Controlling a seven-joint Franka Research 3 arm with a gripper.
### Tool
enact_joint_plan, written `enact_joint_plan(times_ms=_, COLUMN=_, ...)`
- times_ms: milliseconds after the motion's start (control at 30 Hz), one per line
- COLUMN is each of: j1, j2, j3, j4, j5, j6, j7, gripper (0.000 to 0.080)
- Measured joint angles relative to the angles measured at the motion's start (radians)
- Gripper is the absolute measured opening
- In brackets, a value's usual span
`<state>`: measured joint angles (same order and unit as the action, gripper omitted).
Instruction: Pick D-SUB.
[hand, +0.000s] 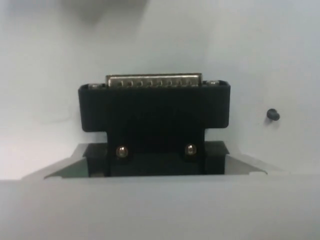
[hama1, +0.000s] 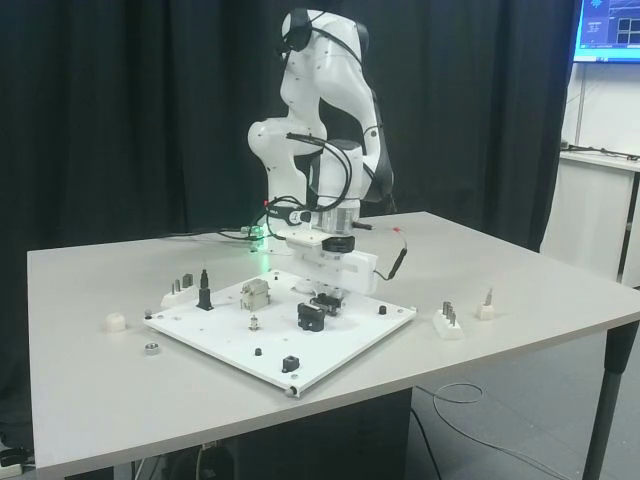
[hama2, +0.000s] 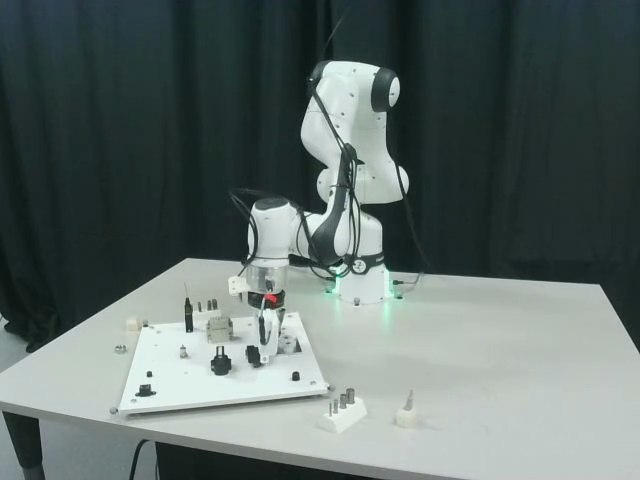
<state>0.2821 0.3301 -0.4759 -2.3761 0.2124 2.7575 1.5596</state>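
Note:
In the wrist view the D-SUB (hand: 155, 112) fills the middle: a black hood with two small screws and a metal pin shell at its far end, turned toward the white board (hand: 45, 75). My gripper (hand: 155, 161) is shut on the hood's narrow neck, with a dark finger (hand: 95, 161) tight against each side. The room views show the gripper (hama1: 325, 292) held low over the middle of the board (hama1: 230, 335), with the D-SUB mostly hidden beneath it. In the second room view the gripper (hama2: 265, 335) hangs over the board's right half.
Beside the D-SUB, a small black screw head (hand: 272, 115) sits on the board. Other black parts (hama1: 311, 316) (hama1: 291, 362), a grey block (hama1: 256, 294) and a black peg (hama1: 204, 290) stand on the board. A white pin holder (hama1: 447, 318) and a white cap (hama1: 116, 322) lie on the table.

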Motion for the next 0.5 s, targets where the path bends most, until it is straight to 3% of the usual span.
enact_joint_plan(times_ms=500, j1=0.0, j2=-0.062, j3=-0.005, j4=-0.001, j5=-0.003, j6=-0.045, j7=-0.005, gripper=0.0382)
